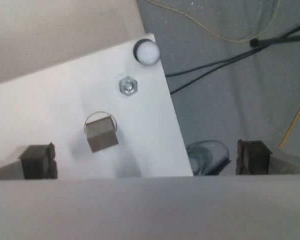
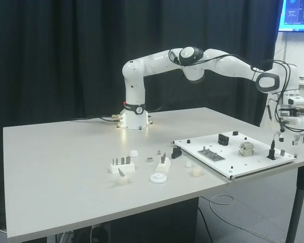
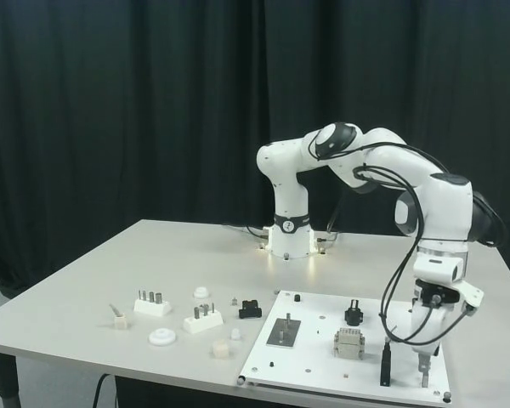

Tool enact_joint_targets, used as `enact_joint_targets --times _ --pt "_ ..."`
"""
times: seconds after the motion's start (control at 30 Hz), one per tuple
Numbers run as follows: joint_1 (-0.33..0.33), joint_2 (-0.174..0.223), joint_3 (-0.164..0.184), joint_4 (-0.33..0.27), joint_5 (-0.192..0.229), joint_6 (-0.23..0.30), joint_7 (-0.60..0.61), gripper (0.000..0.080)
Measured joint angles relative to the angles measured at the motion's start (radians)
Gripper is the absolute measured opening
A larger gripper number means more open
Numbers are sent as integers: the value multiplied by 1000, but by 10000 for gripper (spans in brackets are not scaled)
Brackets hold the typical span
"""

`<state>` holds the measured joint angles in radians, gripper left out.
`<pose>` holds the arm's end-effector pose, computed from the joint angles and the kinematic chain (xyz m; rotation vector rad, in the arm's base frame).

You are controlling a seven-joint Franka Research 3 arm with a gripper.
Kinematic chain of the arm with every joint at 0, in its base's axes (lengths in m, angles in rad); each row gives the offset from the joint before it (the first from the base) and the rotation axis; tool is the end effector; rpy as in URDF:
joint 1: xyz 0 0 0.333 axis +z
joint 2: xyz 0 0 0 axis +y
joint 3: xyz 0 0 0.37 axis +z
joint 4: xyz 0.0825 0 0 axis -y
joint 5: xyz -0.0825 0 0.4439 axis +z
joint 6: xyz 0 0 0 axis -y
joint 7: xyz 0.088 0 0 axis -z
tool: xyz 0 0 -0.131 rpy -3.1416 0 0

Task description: Pick square peg 3.

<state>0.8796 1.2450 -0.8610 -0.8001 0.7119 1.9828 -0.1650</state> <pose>0.8019 0.4503 0.2458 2.9382 0.7334 0.2986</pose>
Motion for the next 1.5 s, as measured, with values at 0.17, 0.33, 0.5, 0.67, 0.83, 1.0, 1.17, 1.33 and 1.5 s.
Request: enact_joint_targets --times 0.17,0.33,0.5,0.67,0.83,1.0,1.17,1.33,1.5 --pt "-2 -19 -11 0 0 -42 55 800" --pt "-2 -38 -33 0 0 -99 89 800" --pt "-2 -53 -59 0 0 -156 114 800" --pt "-3 -62 -91 0 0 -206 115 800" --pt "-4 -63 -128 0 0 -247 118 800" --pt "-11 -63 -161 0 0 -293 152 800" --pt "-21 -63 -193 -1 -1 -342 165 800" --pt "-36 -63 -220 -4 -4 -389 220 800" --pt "-54 -63 -240 -10 -12 -429 249 800"
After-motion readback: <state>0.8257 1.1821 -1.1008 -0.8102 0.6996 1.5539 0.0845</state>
